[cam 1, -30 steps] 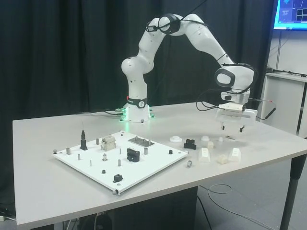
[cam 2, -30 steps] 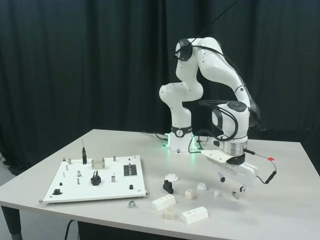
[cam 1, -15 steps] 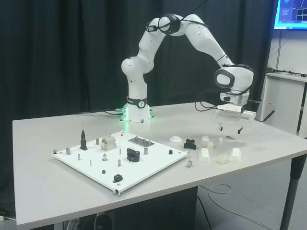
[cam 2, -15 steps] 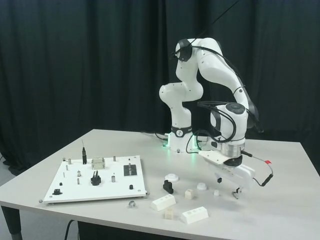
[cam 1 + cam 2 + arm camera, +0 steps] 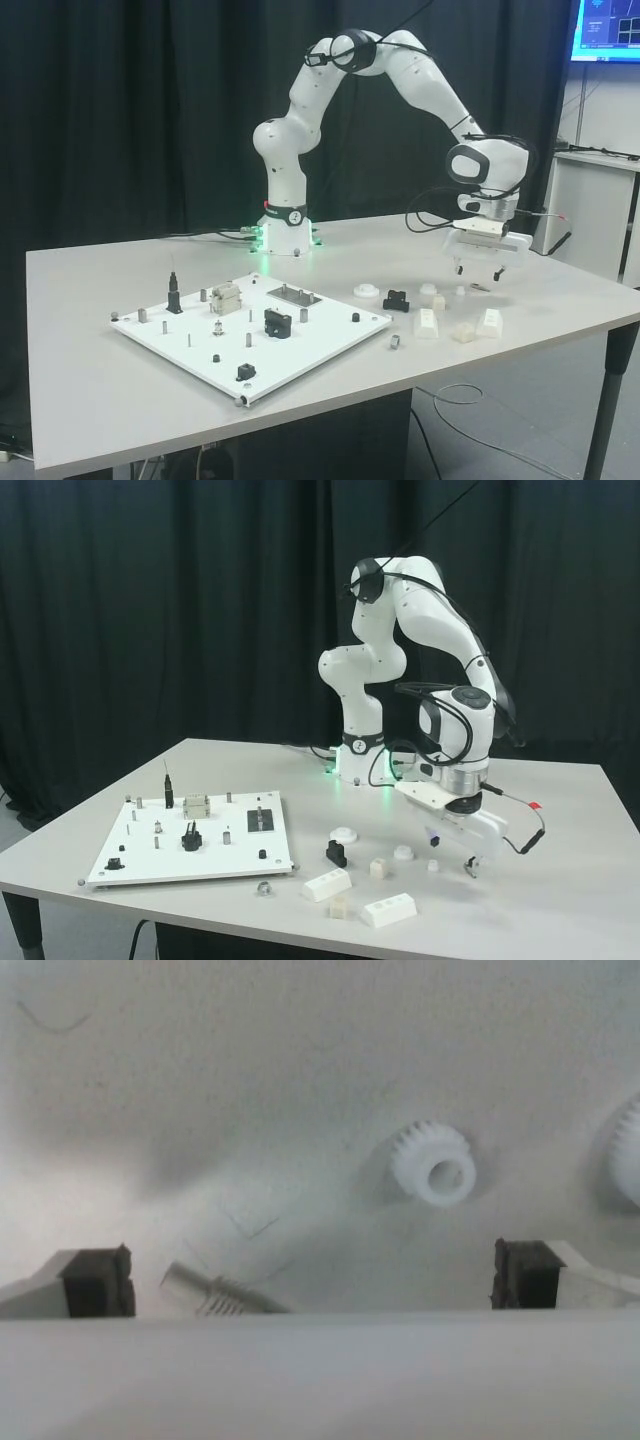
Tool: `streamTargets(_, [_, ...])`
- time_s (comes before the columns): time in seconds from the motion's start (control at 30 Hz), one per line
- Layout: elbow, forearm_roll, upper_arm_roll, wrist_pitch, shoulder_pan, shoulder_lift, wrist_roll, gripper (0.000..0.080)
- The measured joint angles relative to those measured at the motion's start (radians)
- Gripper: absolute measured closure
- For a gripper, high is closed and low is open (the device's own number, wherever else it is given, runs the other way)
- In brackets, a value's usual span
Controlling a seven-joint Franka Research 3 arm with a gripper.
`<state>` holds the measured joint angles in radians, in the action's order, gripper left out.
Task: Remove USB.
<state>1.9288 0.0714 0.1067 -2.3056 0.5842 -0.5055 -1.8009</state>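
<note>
White board (image 5: 300, 330) laid on grey table (image 5: 90, 290), small pegs and black blocks stood on it. Loose parts scattered beside board: black clip (image 5: 397, 299), white blocks (image 5: 326, 884), white round cap (image 5: 343, 834). Small white gear (image 5: 433, 1164) seen in wrist view, lying flat. Black curtain (image 5: 150, 600) hung behind table. Screen (image 5: 607, 30) mounted in far corner.

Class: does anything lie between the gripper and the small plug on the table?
Nothing visible does. The plug lies uncovered on the table below the open gripper; the white gear sits apart.
</note>
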Motion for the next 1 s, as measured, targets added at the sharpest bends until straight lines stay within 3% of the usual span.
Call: streamTargets(1.0, [-0.036,-0.035,0.046,0.090,-0.004,0.000,0.028,0.0003])
